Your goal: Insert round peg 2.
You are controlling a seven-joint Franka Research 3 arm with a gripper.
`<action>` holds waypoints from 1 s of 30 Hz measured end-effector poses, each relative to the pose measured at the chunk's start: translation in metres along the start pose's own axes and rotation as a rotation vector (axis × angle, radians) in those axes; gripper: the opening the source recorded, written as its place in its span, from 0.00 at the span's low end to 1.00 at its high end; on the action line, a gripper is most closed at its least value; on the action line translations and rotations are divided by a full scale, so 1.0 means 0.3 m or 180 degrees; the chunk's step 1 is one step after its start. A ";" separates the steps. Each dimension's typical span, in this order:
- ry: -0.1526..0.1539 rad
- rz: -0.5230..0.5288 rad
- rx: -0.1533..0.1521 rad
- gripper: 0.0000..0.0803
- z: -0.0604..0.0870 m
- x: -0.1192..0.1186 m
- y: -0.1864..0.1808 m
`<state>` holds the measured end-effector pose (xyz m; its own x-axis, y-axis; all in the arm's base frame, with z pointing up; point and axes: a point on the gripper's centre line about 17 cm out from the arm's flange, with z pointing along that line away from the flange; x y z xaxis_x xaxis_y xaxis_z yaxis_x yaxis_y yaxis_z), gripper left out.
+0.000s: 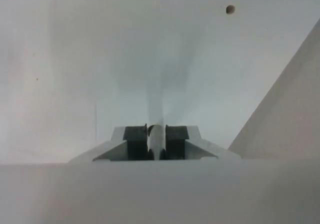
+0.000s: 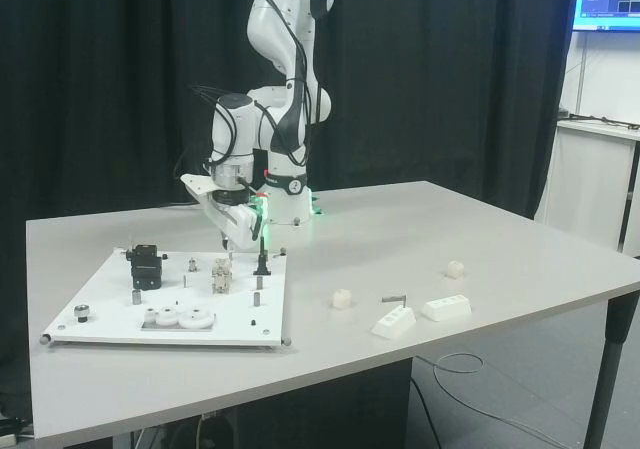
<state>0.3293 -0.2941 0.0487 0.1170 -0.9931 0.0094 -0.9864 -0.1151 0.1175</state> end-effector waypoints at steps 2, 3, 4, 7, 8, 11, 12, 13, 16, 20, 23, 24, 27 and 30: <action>0.0000 0.0003 0.0003 0.09 0.000 0.000 -0.001; 0.0000 0.0005 0.0005 0.09 0.000 0.000 -0.001; -0.0001 0.0008 0.0008 0.09 0.000 0.000 -0.002; -0.0009 0.0018 0.0014 0.09 0.000 -0.004 -0.006; -0.0013 0.0023 0.0017 0.09 0.001 -0.006 -0.007; -0.0024 0.0038 0.0021 0.09 0.003 -0.010 -0.007; -0.0028 0.0042 0.0019 0.09 0.004 -0.012 -0.006; -0.0033 0.0046 0.0019 0.09 0.006 -0.014 -0.006; -0.0038 0.0042 0.0012 0.09 0.010 -0.019 -0.006; -0.0038 0.0038 0.0010 0.09 0.010 -0.021 -0.007; -0.0038 0.0039 0.0010 0.09 0.010 -0.020 -0.007; -0.0038 0.0040 0.0010 0.09 0.010 -0.020 -0.006; -0.0038 0.0042 0.0010 0.09 0.010 -0.019 -0.005; -0.0039 0.0045 0.0009 0.09 0.010 -0.018 -0.004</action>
<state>0.3295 -0.2885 0.0455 0.1017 -0.9948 -0.0011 -0.9882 -0.1012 0.1148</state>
